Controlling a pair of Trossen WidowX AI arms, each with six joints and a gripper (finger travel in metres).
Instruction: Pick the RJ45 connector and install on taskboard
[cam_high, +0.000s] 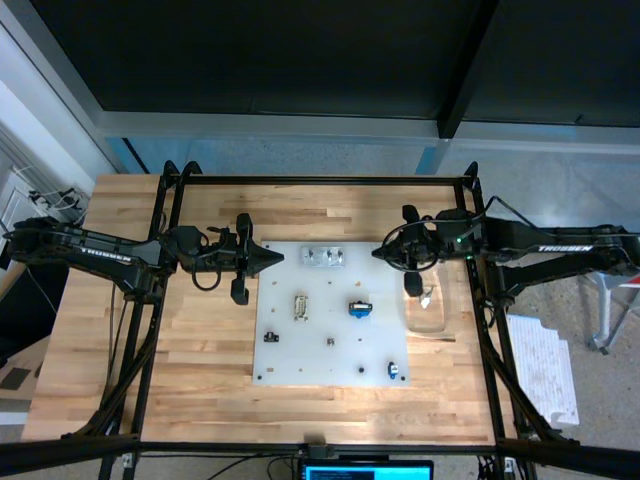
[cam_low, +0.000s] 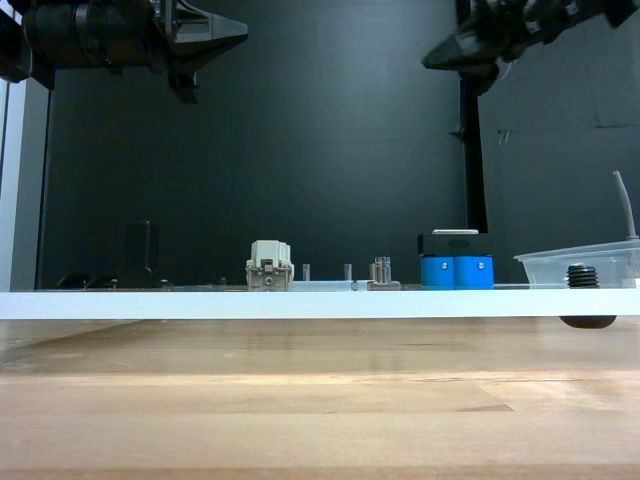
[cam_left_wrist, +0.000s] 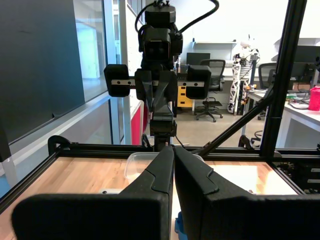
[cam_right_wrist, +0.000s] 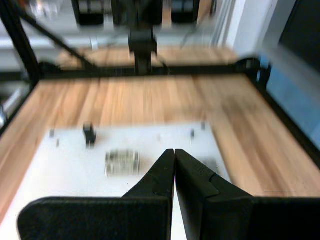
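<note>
The taskboard (cam_high: 330, 315) is a white square panel lying mid-table, with blue, silver and black fittings on it. A small whitish piece that looks like the RJ45 connector (cam_high: 426, 297) lies in a clear tray (cam_high: 428, 312) just off the board's right edge. My left gripper (cam_high: 270, 258) hovers above the board's far-left corner, shut and holding nothing. Opposite it, my right gripper (cam_high: 378, 254) hangs over the far-right part of the board, beside the tray, also shut and empty. Both grippers are well above the board in the low view. The right wrist view shows the board (cam_right_wrist: 125, 165) blurred below the shut fingertips (cam_right_wrist: 169, 165).
A black frame (cam_high: 320, 180) runs around the wooden table (cam_high: 180, 350). On the board stand a beige connector block (cam_low: 269, 266), a blue part (cam_low: 456, 269) and silver posts (cam_low: 380, 270). A thin grey cable (cam_low: 624, 205) rises from the tray (cam_low: 580, 262).
</note>
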